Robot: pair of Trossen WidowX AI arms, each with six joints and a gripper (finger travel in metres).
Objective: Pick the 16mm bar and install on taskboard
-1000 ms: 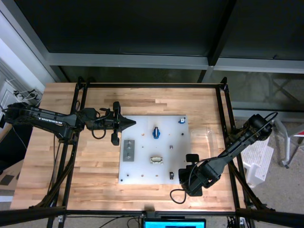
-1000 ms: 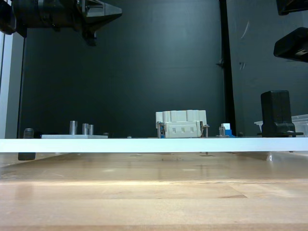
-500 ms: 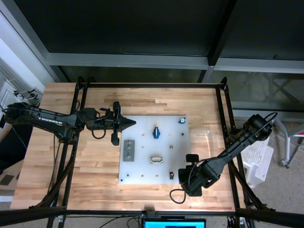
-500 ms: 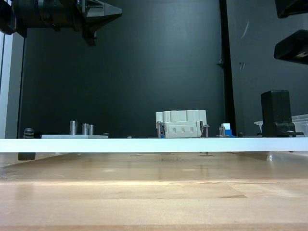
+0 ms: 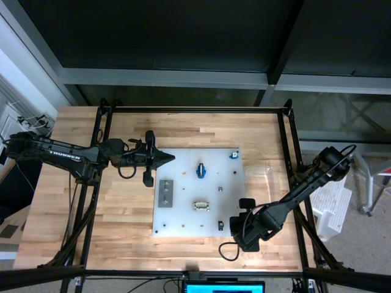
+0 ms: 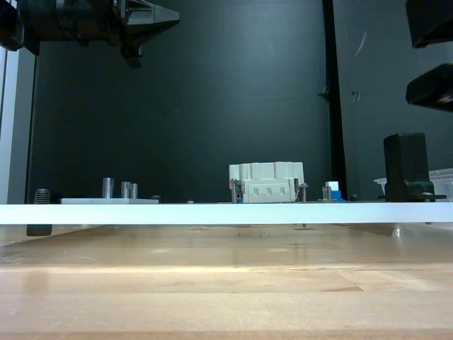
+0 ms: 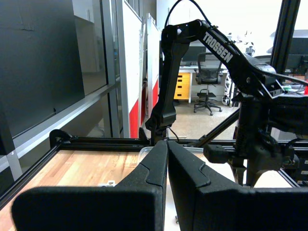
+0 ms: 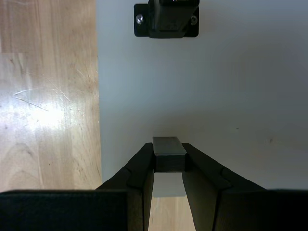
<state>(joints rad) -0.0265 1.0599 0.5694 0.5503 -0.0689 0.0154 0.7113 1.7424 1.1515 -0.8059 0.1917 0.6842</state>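
Right gripper [image 8: 169, 161] clamps the 16mm bar [image 8: 169, 147] over the taskboard [image 8: 231, 82]; left gripper [image 7: 167, 147], pinched closed, hovers at its left edge.

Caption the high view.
Left gripper shut, raised over the taskboard's far-left corner; right gripper at its near-right corner, gripping the 16mm bar.

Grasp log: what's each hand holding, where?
Right hand, over the board's near right corner, pinches the 16mm bar by its sides; left hand, above its far left, empty.
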